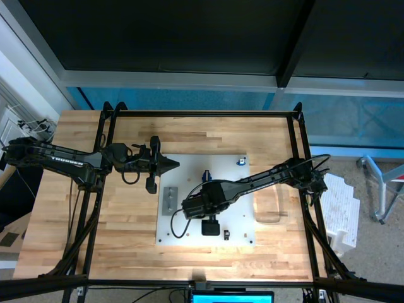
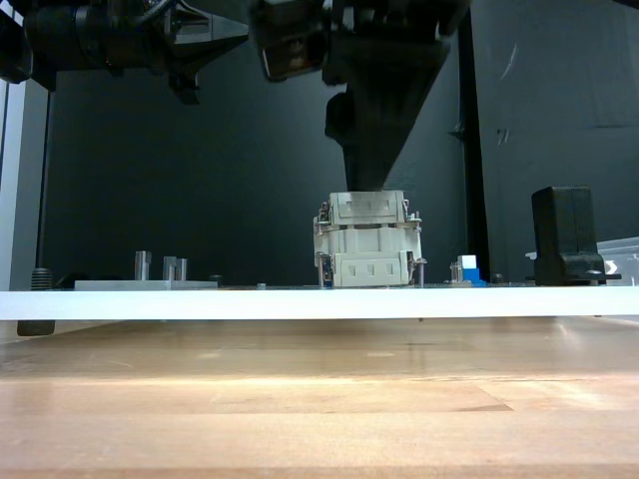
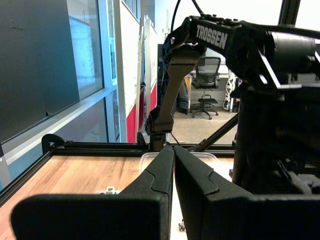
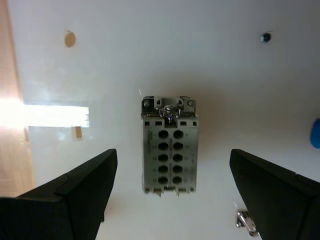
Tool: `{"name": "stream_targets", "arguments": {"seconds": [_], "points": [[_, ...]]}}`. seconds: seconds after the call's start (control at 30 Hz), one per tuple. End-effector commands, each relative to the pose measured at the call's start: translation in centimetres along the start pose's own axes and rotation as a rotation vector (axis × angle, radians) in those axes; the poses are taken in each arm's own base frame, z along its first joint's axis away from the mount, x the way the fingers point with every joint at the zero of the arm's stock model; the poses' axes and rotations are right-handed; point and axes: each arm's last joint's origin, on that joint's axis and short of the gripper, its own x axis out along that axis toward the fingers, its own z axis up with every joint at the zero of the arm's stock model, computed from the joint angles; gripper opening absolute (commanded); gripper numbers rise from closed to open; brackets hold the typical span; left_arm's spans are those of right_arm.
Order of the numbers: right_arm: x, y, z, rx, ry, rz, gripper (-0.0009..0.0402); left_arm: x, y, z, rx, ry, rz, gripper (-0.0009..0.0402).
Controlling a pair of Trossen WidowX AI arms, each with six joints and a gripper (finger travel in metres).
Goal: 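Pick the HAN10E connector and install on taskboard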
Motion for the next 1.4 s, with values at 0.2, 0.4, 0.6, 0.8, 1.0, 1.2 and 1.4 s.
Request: {"name": "stream_targets", "arguments": {"seconds": [0.2, 0.4, 0.6, 0.8, 1.0, 1.2, 1.4], "points": [[-2.2, -0.2, -0.3, 0.002, -0.043, 0.005, 0.0320, 0.0, 0.0, 0.0, 0.000, 0.000, 0.000, 0.0001], [-2.6, -0.3, -0.5, 0.003, -0.050, 0.007, 0.0318, 0.0, 0.0, 0.0, 0.000, 0.000, 0.000, 0.0001], [-2.6, -0.3, -0.5, 0.003, -0.050, 0.007, 0.0318, 0.0, 0.0, 0.0, 0.000, 0.000, 0.000, 0.0001], [-2.6, -0.3, -0.4, 0.004, -0.051, 0.008, 0.0318, 0.0, 0.0, 0.0, 0.000, 0.000, 0.000, 0.0001], [-3.6, -0.4, -0.7, -0.007, -0.071, 0.013, 0.0305, 0.0, 0.0, 0.0, 0.000, 0.000, 0.000, 0.0001], [-5.5, -1.8, -2.0, 0.007, -0.100, 0.016, 0.0224, 0.0, 0.0, 0.0, 0.000, 0.000, 0.000, 0.0001], [-7.3, -4.4, -3.9, 0.022, -0.163, 0.017, 0.0102, 0.0, 0.0, 0.0, 0.000, 0.000, 0.000, 0.0001]]}}
